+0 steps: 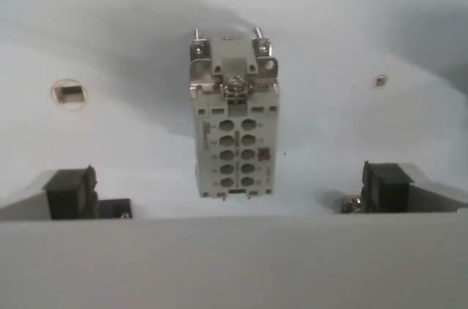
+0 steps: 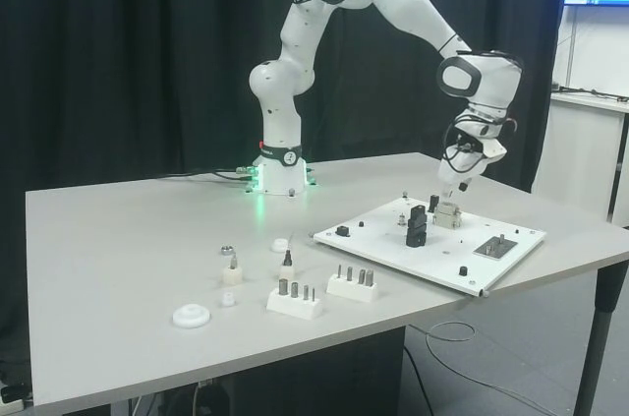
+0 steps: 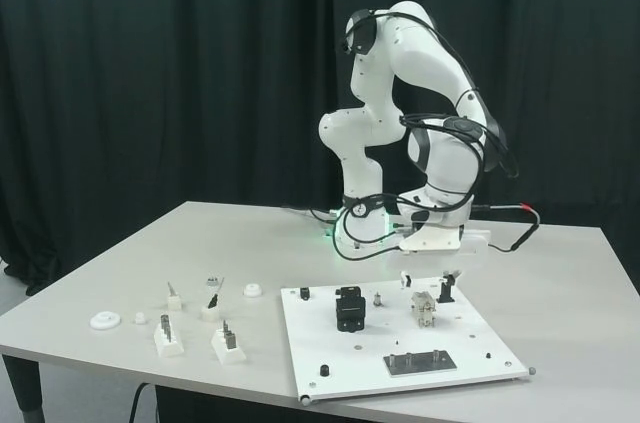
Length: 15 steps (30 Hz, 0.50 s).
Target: Pick USB.
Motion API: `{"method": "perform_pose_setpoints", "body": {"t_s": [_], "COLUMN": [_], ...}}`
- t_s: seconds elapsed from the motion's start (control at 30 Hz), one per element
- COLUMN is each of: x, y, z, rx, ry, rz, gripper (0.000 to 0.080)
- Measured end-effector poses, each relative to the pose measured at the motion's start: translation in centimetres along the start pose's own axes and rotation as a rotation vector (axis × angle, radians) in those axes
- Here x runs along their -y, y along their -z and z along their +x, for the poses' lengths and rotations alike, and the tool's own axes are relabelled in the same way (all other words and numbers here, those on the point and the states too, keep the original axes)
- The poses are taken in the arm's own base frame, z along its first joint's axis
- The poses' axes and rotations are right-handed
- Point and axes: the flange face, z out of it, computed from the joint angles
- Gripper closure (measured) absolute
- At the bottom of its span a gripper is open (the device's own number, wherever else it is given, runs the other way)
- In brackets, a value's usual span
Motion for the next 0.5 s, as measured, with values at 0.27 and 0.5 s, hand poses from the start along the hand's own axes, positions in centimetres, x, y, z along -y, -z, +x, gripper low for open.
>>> {"method": "perform_pose_setpoints", "body": {"t_s": [0.27,0.5], "x": [-0.4,-1.7], "y": [1.5,3.7], "z": [1.1,3.0], "rx": [-0.012,-0.021], "ry": [-0.005,-0.009], "rz": [-0.001,-0.014], "gripper": [0.0003,0.0003]}}
